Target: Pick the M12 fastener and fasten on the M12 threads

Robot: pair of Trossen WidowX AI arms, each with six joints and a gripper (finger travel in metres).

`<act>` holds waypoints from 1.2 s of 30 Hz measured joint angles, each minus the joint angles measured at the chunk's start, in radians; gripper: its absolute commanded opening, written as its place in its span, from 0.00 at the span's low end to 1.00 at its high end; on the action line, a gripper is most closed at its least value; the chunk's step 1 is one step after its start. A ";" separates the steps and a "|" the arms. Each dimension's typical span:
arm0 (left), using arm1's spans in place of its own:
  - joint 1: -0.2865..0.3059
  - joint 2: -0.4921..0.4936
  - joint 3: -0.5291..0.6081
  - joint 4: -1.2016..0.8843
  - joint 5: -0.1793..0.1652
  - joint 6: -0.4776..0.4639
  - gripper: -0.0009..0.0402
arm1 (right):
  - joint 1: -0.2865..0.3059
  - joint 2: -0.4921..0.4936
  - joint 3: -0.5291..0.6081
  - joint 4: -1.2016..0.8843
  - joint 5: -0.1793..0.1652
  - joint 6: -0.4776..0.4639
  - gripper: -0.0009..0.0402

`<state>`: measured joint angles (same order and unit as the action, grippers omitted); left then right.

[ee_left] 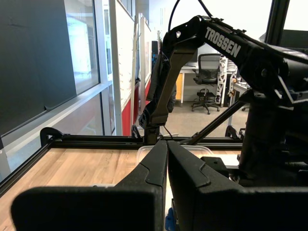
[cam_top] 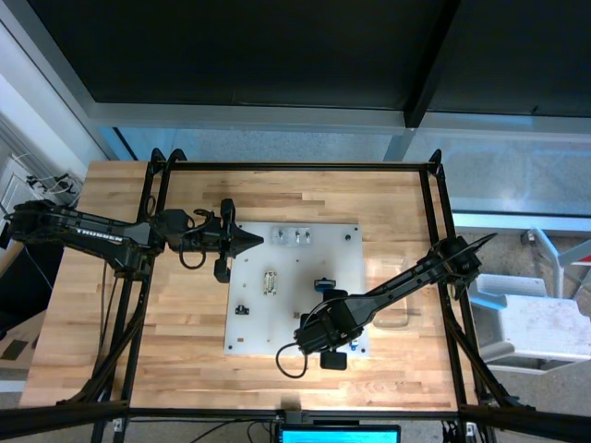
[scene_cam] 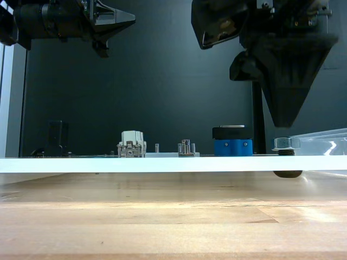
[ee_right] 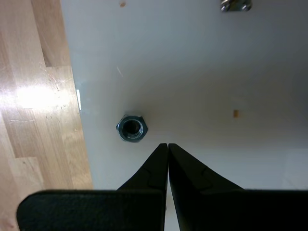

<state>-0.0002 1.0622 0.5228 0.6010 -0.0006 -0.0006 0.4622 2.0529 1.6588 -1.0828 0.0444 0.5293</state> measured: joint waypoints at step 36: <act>0.000 0.000 0.000 0.000 0.000 0.000 0.02 | 0.002 -0.037 -0.070 0.073 -0.133 -0.053 0.02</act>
<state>-0.0002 1.0618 0.5224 0.6006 -0.0006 -0.0006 0.4644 2.0159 1.5890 -1.0096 -0.0887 0.4763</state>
